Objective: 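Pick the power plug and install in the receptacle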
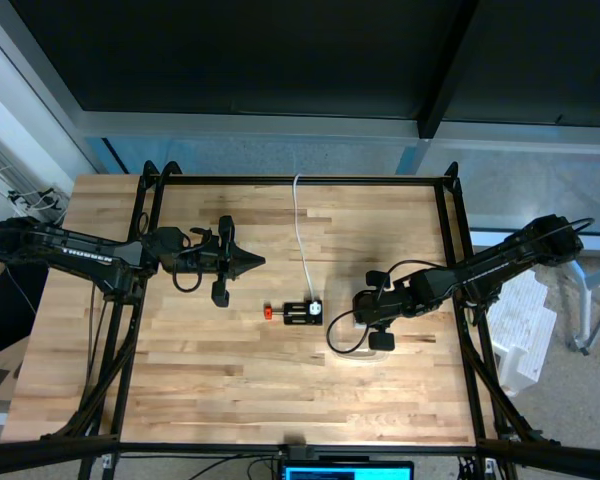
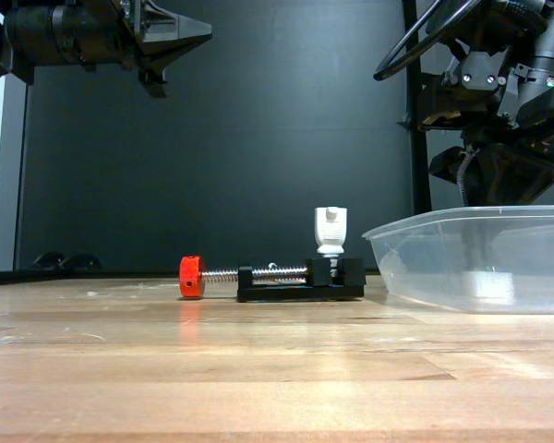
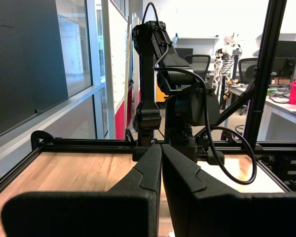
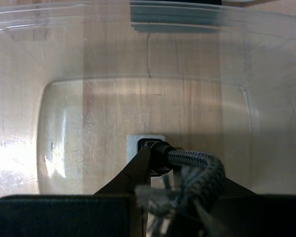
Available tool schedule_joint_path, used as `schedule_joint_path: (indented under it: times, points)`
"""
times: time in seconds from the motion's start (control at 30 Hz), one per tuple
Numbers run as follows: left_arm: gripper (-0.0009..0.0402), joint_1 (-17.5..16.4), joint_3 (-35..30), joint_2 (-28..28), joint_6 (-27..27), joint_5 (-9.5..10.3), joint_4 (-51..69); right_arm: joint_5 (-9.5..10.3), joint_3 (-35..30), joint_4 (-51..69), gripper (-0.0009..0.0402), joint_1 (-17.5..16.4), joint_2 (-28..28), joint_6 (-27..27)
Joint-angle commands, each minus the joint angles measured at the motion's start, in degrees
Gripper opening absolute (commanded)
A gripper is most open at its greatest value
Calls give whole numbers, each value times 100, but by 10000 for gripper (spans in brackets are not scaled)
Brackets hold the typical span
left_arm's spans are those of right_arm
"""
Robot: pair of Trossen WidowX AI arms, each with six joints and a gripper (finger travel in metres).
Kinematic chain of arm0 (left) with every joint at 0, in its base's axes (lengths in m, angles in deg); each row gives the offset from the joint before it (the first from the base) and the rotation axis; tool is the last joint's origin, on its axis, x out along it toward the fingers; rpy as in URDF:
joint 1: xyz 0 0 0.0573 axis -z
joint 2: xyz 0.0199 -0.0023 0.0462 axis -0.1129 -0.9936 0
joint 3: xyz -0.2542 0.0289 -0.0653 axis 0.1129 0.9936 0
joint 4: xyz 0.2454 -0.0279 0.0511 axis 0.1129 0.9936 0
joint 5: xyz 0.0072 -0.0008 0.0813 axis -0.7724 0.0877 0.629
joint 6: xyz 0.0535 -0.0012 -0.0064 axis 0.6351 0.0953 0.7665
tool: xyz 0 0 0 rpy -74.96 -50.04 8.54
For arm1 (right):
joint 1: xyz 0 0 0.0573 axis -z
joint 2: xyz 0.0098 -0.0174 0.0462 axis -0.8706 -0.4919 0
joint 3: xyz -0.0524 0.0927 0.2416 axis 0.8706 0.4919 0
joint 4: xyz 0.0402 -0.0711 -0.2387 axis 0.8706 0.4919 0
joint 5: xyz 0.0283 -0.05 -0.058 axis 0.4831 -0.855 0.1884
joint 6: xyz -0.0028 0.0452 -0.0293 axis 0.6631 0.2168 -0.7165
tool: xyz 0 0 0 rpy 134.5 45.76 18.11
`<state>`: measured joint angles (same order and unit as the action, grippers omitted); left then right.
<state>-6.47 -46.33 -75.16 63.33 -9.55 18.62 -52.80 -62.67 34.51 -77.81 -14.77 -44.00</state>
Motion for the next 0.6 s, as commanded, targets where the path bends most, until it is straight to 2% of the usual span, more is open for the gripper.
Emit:
schedule_joint_path:
  times: [0.03,0.1,0.6]
  points:
    - [0,0,-2,-2,0,0,-2,-55,0,7,-2,0,0,-11]
    - [0,0,-2,-2,0,0,-2,-138,2,9,2,0,0,-13]
    - [0,0,-2,-2,0,0,-2,-133,-22,68,0,0,297,-7]
